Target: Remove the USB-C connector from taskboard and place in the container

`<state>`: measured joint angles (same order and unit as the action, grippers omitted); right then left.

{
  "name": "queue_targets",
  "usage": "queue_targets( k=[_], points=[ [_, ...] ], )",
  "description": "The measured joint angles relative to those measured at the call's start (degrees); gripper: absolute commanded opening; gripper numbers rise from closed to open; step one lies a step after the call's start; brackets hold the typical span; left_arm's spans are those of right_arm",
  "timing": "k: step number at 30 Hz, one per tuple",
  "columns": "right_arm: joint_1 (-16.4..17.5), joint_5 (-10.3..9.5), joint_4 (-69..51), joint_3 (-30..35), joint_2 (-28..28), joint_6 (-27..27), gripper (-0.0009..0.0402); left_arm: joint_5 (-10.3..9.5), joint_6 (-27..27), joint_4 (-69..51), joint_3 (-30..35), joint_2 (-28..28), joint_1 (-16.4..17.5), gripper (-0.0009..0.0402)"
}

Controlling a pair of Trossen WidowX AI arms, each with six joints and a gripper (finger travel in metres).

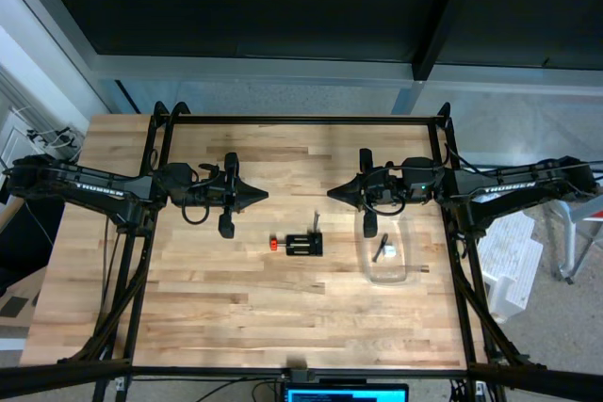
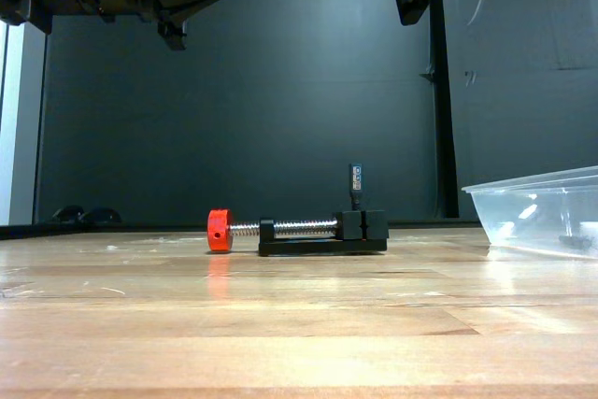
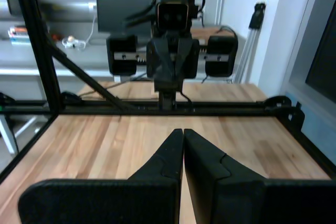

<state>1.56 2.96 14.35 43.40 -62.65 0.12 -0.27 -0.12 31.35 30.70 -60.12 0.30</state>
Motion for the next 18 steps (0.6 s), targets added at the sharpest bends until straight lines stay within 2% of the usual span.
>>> queue_targets(
  k=[7,12,18],
  points=[
    [-1.27,-0.17,5.22,-2.99,0.26,-0.26,0.0000,0.00,0.02,0.00,-0.02,0.00,0.00,0.0000],
    [-1.99,-1.22,8.09,-4.55,0.31,-1.36,0.0000,0.00,0.02,0.00,0.00,0.00,0.00,0.0000],
    [-2.60,-1.11,10.10,-5.51,0.31,-1.75,0.0000,0.00,0.02,0.00,0.00,0.00,0.00,0.0000]
  ],
)
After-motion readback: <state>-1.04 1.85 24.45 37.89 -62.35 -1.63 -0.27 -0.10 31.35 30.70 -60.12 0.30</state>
